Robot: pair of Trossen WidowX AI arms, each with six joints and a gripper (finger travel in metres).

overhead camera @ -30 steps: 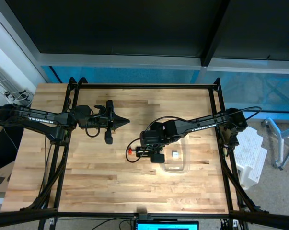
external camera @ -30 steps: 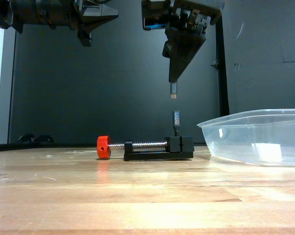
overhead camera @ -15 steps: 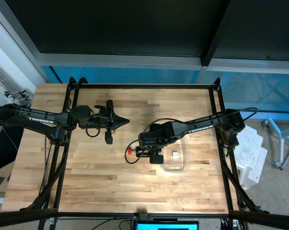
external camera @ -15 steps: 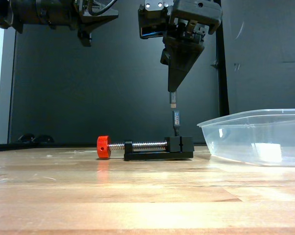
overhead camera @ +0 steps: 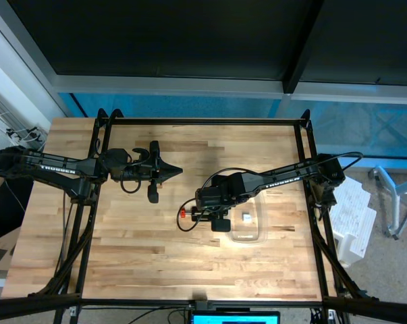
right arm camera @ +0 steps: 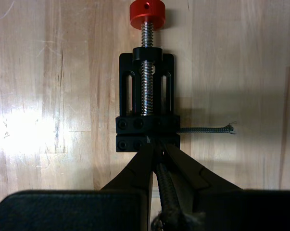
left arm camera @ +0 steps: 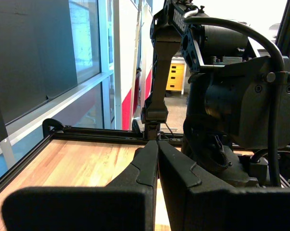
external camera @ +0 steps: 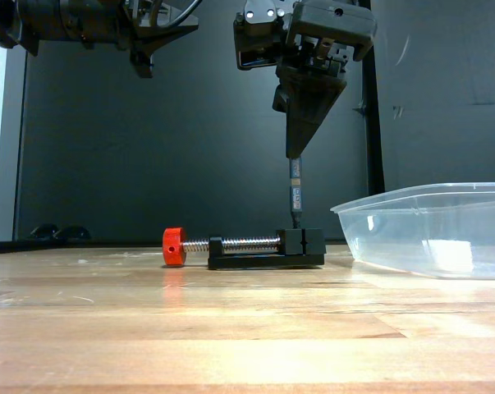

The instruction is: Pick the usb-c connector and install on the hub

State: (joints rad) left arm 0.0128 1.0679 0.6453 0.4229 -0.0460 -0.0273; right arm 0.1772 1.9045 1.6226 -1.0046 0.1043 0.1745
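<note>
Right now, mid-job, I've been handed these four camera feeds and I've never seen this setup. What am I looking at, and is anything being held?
There are two robot arms at the edges of a wooden table. One picture looks down from above and one looks level along the table-top. The other two come from a camera on each arm.

The right end effector hangs over the hub, a small black block with an orange-red knob. It is shut on the usb-c connector, which points straight down at the upright stub on the hub. In the low view the two seem to meet, but I cannot tell if the connector is seated.

The left end effector is parked off to the left, shut and holding nothing. A clear plastic tray sits to the right of the hub.
</note>
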